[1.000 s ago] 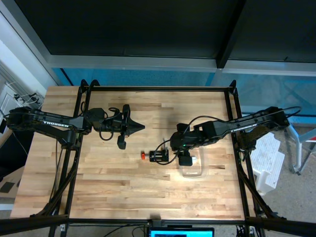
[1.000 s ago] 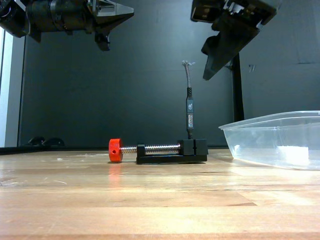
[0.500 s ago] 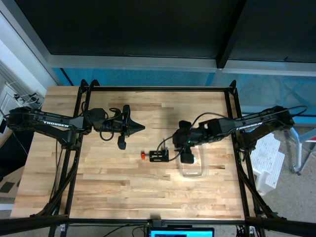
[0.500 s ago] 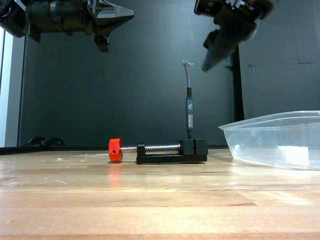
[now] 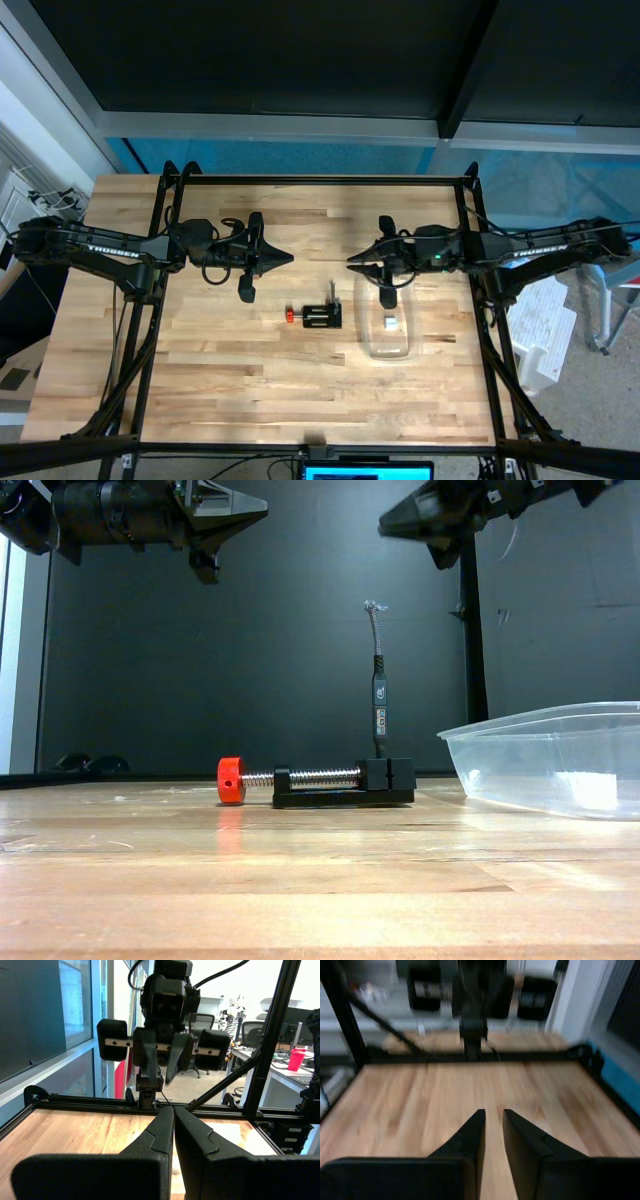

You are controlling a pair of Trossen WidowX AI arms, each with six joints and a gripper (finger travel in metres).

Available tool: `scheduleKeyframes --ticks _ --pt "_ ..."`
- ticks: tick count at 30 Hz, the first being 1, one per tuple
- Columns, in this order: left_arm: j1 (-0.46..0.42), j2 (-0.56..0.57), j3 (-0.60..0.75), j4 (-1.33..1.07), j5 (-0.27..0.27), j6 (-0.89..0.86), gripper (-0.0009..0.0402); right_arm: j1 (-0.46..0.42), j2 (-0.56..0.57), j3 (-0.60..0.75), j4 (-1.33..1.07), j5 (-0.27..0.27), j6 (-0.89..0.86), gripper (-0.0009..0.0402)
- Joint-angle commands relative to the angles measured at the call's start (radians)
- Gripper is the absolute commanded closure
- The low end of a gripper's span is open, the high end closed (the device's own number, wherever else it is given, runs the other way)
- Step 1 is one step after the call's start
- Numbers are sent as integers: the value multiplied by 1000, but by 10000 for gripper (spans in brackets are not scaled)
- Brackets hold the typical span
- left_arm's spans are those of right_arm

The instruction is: Pick the usb-c connector and install on the hub

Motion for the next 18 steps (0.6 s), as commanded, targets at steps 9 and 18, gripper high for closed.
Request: scheduleKeyframes --ticks 9,18 --pt "0 0 0 0 0 0 393 -47 -127 -208 318 -48 14 394" --pt "0 0 0 0 0 0 393 -68 -133 -223 315 -129 21 394"
